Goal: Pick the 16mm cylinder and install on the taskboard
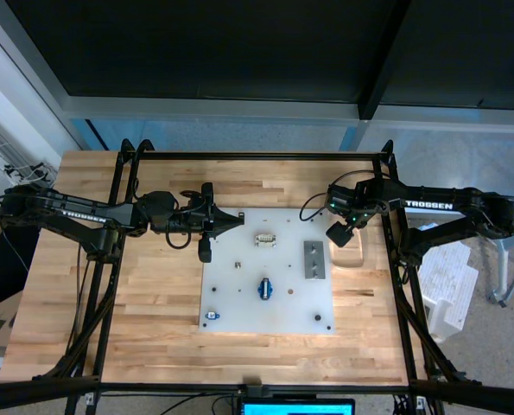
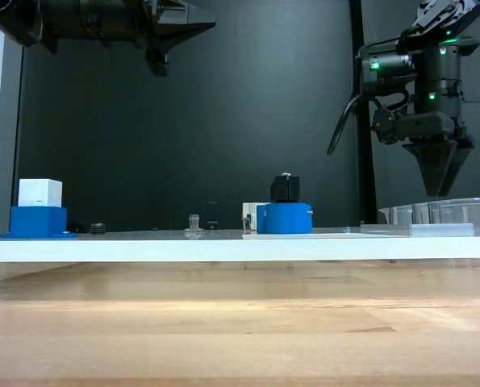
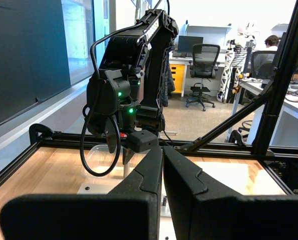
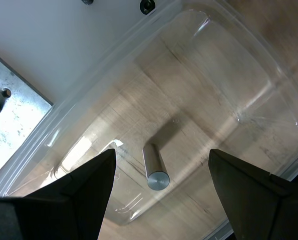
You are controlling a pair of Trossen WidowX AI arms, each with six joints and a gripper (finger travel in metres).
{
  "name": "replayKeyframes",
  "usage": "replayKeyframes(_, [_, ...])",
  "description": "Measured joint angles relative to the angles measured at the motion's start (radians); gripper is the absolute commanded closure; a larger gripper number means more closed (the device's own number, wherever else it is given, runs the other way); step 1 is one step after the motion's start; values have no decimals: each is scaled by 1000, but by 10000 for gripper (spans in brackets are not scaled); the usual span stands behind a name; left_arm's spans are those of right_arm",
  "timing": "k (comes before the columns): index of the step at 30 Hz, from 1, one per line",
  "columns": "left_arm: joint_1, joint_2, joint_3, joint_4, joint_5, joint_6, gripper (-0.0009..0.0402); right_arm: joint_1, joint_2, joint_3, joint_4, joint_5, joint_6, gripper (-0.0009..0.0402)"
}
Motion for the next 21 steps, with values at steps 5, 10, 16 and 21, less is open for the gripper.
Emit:
replayKeyframes(5, [0,0,0,0,0,0,392,0,16,-5,8,0,-1,135])
replayKeyframes(10, [0,0,0,0,0,0,392,0,19,-6,15,0,-11,135])
replayKeyframes(16, [0,0,0,0,0,0,392,0,19,-12,35,1,-15,135])
replayKeyframes(21, [0,0,0,0,0,0,392,0,39,-53,96,1,-17,135])
